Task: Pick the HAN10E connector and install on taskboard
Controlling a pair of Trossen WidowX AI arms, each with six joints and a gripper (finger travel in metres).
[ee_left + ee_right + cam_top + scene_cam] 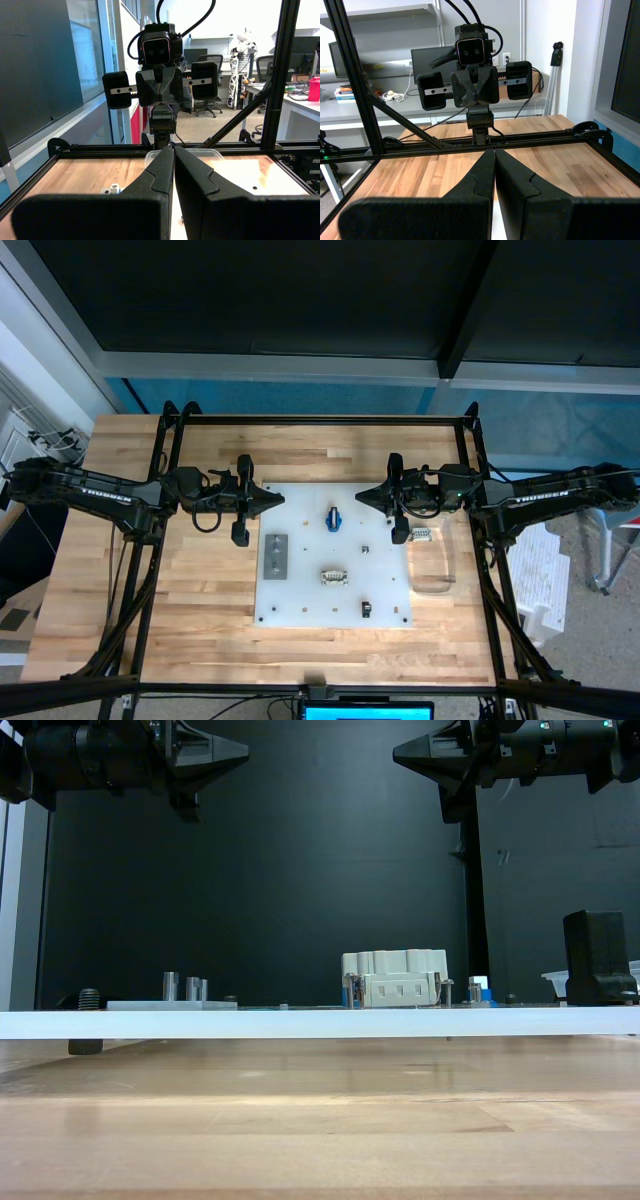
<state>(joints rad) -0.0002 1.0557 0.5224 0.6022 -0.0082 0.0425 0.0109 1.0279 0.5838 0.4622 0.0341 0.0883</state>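
Quick status: basically nothing done yet imo. The HAN10E connector (421,534) is off the taskboard (300,605), just past its edge at roughly 2 o'clock from the board's middle, and it looks to be lying at the 12 o'clock end of the clear tray (447,570), tho I can't tell 100% if it's inside the rim. Nobody's touching it. The left gripper (278,498) hangs in the air over the board's 10 o'clock corner w/ fingers pressed together, holding nothing. The right gripper (362,496) is the same deal, pinched together and empty, up high around 1 o'clock of the board, pointing inward at its twin. Low view confirms both are well above the surface. The pale socket (334,577) near the board's middle sits bare, w/ the blue part (333,519) at 12 o'clock from it and the grey metal block (274,557) at 9 o'clock. So what's left is everything: spread the fingers, drop to the connector (right arm's nearer, my guess), grab, carry over, seat it in the socket.
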